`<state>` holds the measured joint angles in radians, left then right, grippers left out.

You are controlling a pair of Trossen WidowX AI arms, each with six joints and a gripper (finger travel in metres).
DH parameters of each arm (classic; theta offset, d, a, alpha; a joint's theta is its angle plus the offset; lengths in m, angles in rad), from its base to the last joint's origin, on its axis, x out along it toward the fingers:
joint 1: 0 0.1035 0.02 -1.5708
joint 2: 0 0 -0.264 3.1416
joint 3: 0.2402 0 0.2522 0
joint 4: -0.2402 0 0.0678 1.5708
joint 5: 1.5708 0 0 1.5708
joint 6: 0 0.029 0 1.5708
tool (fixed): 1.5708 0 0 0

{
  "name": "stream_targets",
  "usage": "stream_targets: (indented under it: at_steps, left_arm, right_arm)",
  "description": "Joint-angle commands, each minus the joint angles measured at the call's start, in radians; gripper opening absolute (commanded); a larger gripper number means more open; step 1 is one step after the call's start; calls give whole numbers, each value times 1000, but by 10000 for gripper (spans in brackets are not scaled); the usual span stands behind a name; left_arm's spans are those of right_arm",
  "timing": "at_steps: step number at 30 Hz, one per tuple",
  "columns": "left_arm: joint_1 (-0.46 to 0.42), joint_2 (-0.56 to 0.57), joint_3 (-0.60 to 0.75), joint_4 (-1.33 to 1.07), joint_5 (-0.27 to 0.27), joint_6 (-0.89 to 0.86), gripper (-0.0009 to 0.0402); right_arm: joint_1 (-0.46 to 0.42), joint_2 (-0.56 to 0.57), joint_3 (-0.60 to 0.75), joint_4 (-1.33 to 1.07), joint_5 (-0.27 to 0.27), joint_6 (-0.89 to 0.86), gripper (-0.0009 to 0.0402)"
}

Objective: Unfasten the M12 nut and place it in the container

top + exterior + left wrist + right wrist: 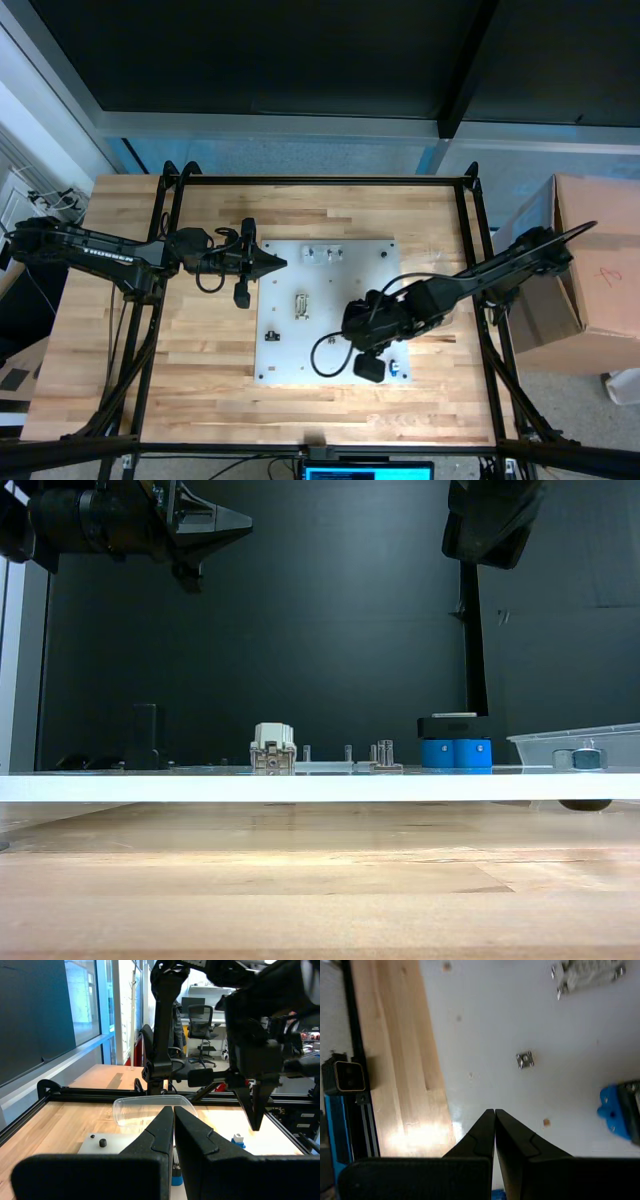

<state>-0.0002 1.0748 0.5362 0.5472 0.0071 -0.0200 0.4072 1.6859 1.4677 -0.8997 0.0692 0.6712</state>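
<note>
A white board (285, 350) lies on the pale wooden surface (200, 340), ringed by a black frame (320, 181); mid-board stands a grey connector block (300, 305), with a blue block (456, 752) toward the near right; a cardboard box (590, 230) sits beyond the right edge (marked in red); a lit screen (368, 470) shows at the near edge.

Beneath my right claw (352, 323), its fingers pressed together high above the white square board (290, 365), I see open air. A blue block (456, 753) and a clear plastic tray (620, 735) stand lower, off to its side. My left claw (280, 263), likewise closed, hangs well apart.
</note>
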Motion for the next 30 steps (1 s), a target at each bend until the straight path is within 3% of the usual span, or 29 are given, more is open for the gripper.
stream_targets:
  at_steps: [1, 10, 14, 20, 30]
  left_arm:
    - [0, 0, 0, 1, 0, 0, 0]
    - [0, 0, 0, 0, 0, 0, 0]
    - [0, 0, 0, 0, 0, 0, 0]
    - [0, 0, 0, 0, 0, 0, 0]
    - [0, 0, 0, 1, 0, 0, 0]
  right_arm:
    - [4, 63, 83, -96, -1, 57, 17]
    - [12, 178, 225, -279, -23, 91, 108]
    - [18, 225, 246, -282, -69, 91, 163]
    - [35, 277, 242, -282, -72, 92, 234]
    - [66, 336, 195, -262, -72, 109, 290]
